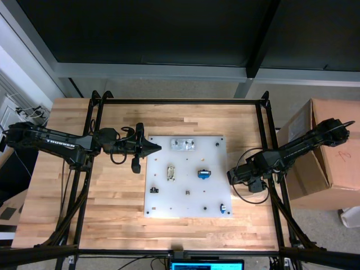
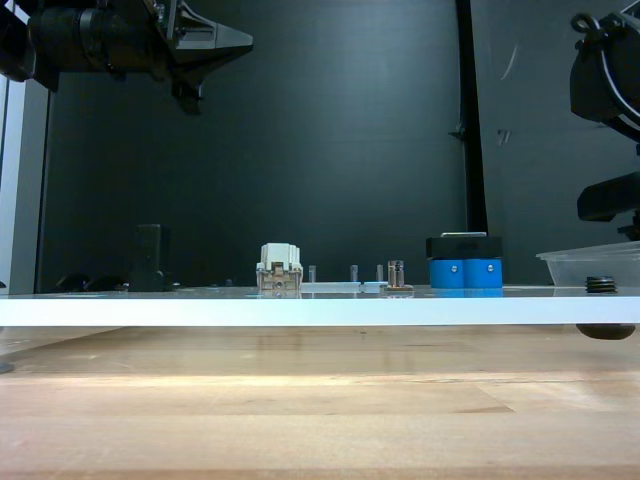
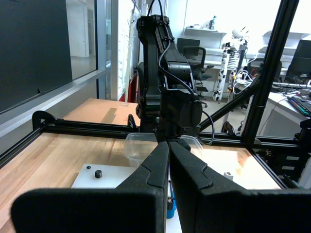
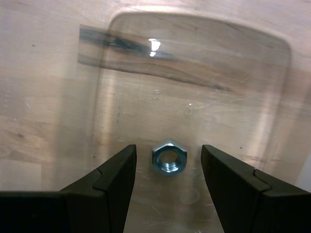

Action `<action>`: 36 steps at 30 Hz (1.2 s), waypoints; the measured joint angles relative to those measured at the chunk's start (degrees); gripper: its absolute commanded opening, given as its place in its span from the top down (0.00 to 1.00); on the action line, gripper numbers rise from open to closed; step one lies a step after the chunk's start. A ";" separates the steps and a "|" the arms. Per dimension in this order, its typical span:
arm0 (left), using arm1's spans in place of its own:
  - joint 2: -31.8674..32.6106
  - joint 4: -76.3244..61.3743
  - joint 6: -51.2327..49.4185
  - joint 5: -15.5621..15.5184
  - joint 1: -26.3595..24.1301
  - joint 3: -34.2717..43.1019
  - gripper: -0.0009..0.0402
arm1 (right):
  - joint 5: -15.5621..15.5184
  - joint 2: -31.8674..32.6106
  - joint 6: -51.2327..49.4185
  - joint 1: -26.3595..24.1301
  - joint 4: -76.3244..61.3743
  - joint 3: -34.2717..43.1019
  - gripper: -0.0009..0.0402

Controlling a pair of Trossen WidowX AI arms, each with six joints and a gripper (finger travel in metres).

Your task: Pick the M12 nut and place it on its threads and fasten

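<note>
The silver M12 nut (image 4: 169,158) lies flat and free on the floor of the clear tray (image 4: 194,97). My right gripper (image 4: 168,150) hangs open just above it, one finger on each side, neither touching the nut. In the high view the right gripper (image 1: 247,179) is off the board's right edge. The black ribbed stud (image 2: 600,285) stands bare near the board's near right edge (image 1: 223,208). My left gripper (image 1: 153,147) hovers shut and holding nothing above the board's far left edge, high in the low view (image 2: 235,40).
The white board (image 1: 169,202) carries a blue block (image 1: 203,174), a beige connector (image 1: 170,172), a silver part (image 1: 183,144) and small posts. A cardboard box (image 1: 323,146) stands at the right. A black frame (image 1: 174,102) rings the wooden table.
</note>
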 measured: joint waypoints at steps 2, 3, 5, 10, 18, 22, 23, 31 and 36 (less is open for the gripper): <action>0.00 0.02 0.00 0.00 0.00 0.00 0.98 | -0.02 0.00 0.00 0.02 0.09 -0.15 0.53; 0.00 0.00 0.00 0.00 0.00 0.00 0.98 | 0.00 0.11 0.00 0.02 0.11 -0.17 0.53; 0.00 0.02 0.00 0.00 0.00 0.00 0.98 | 0.00 0.44 0.02 0.02 0.13 -0.17 0.54; 0.00 0.00 0.00 0.00 0.00 0.00 0.98 | -0.02 1.07 0.02 0.02 0.17 -0.17 0.61; 0.00 0.00 0.00 0.00 0.00 0.00 0.98 | -0.13 1.09 0.09 0.02 -0.17 -0.20 0.76; 0.00 0.00 0.00 0.00 0.00 0.00 0.98 | -0.11 1.11 0.13 0.07 -0.13 -0.22 0.81; 0.00 0.00 0.00 -0.02 0.00 0.00 0.98 | -0.11 1.11 0.13 0.07 -0.11 -0.22 0.82; 0.00 0.00 0.00 -0.02 0.00 0.00 0.98 | -0.04 0.11 1.20 0.15 -0.63 0.04 0.88; 0.00 0.00 0.00 0.00 0.00 0.00 0.98 | -0.02 -0.92 3.04 0.24 -5.99 3.58 0.91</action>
